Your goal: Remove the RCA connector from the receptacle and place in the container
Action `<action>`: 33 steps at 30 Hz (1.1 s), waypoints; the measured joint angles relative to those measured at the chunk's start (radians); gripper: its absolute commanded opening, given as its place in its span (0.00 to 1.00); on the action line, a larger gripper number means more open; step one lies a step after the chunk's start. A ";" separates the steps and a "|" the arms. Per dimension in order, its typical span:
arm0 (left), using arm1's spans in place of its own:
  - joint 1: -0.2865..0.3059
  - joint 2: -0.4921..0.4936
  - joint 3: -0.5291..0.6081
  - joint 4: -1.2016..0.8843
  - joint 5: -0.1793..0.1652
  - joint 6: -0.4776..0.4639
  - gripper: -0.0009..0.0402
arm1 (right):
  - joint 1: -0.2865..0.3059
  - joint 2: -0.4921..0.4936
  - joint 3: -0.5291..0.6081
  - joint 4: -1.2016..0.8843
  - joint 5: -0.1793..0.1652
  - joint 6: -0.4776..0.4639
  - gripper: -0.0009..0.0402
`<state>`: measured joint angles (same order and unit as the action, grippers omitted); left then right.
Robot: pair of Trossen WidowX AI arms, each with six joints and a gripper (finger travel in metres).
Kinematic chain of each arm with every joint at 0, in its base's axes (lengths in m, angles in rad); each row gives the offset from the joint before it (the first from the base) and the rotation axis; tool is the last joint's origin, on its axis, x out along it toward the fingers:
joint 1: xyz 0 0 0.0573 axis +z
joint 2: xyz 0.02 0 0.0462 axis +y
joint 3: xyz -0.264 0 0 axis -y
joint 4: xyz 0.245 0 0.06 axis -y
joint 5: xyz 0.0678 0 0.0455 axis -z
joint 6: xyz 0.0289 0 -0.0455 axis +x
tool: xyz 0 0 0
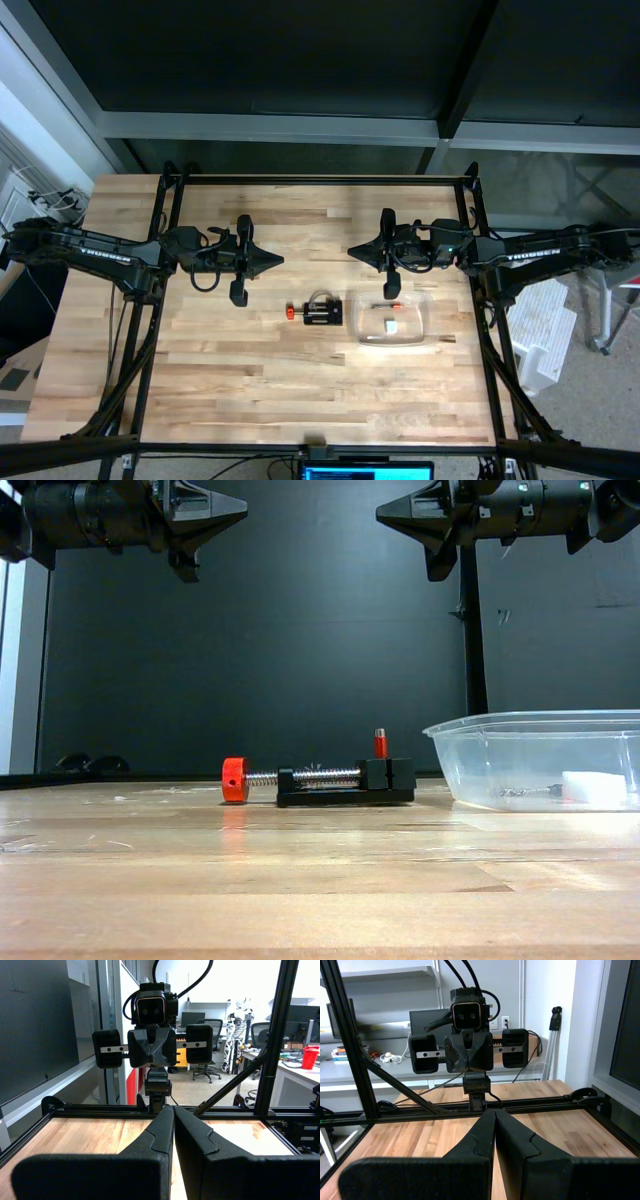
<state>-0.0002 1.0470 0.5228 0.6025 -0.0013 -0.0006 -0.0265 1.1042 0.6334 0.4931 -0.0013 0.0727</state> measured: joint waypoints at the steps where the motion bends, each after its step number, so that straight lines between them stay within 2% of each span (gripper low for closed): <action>1: 0.000 0.000 0.000 0.000 0.000 0.000 0.02 | 0.000 0.000 0.000 -0.001 0.000 0.000 0.02; 33: 0.000 0.000 0.000 0.000 0.000 0.000 0.02 | 0.007 0.000 -0.010 -0.007 0.000 -0.018 0.02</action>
<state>-0.0002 1.0473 0.5224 0.6025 -0.0013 -0.0006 -0.0196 1.1042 0.6231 0.4858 -0.0013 0.0544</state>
